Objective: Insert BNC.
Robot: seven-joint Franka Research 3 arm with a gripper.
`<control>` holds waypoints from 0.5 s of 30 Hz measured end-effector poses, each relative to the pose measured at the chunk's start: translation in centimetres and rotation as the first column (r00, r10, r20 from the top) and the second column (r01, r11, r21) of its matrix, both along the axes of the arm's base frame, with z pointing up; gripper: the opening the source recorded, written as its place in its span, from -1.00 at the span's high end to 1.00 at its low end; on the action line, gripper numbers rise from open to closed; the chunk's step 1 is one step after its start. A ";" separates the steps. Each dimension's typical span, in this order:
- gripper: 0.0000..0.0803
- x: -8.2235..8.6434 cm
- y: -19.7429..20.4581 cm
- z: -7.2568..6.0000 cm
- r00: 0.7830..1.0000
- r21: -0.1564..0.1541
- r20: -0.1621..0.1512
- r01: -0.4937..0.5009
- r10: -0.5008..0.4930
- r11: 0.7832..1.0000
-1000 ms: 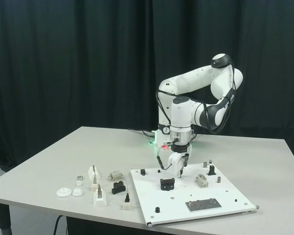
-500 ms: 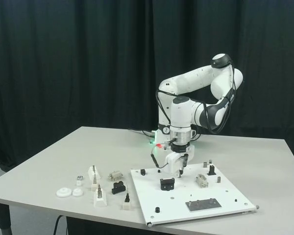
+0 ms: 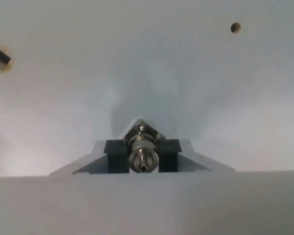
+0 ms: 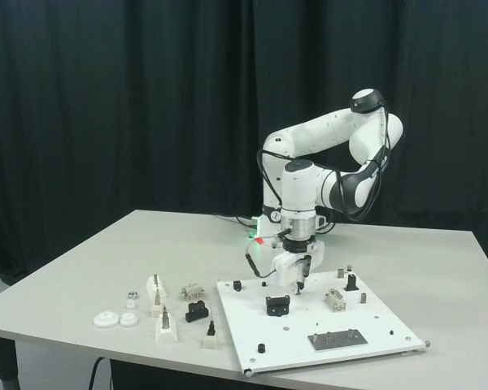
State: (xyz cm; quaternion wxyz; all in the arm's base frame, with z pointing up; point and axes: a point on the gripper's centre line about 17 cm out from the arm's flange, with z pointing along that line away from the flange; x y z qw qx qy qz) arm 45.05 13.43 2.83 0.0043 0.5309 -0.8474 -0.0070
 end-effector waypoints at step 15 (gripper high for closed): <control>0.69 0.0 0.0 0.0 1.000 0.002 0.000 0.014 -0.014 1.000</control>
